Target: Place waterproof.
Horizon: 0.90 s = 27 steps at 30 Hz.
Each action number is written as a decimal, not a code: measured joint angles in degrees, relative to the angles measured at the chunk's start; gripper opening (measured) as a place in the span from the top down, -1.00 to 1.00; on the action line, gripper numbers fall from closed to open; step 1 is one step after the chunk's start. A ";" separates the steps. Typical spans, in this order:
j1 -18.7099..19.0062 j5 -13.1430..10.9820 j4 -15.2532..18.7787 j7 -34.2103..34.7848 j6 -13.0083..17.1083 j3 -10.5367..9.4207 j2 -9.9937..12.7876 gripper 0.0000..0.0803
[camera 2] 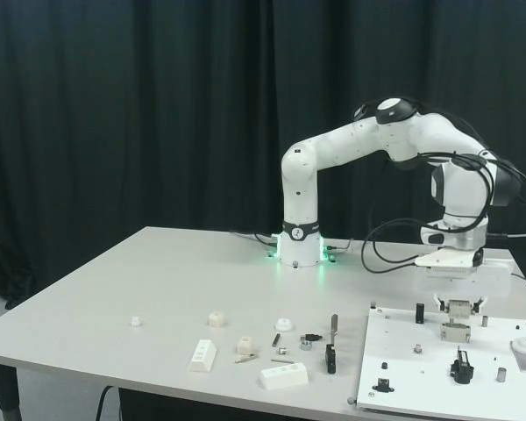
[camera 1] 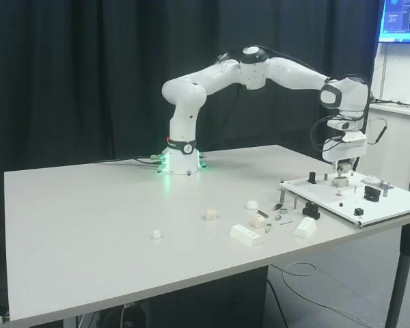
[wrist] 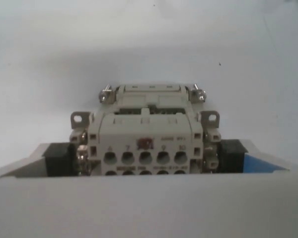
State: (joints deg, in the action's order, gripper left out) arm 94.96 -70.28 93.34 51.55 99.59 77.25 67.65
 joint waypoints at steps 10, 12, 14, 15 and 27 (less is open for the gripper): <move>-0.02 0.00 -0.47 0.00 -0.80 0.88 -0.01 -0.54; -0.02 0.00 -0.47 0.00 -0.81 0.91 -0.01 -0.54; -0.03 0.00 -0.47 0.00 -0.81 0.93 -0.01 -0.54; -0.04 0.00 -0.47 0.00 -0.81 0.93 -0.01 -0.54; -0.27 0.19 -0.47 0.00 -0.81 1.13 -0.01 -0.54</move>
State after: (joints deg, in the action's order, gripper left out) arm 94.69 -70.09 92.86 51.55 98.78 78.38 67.64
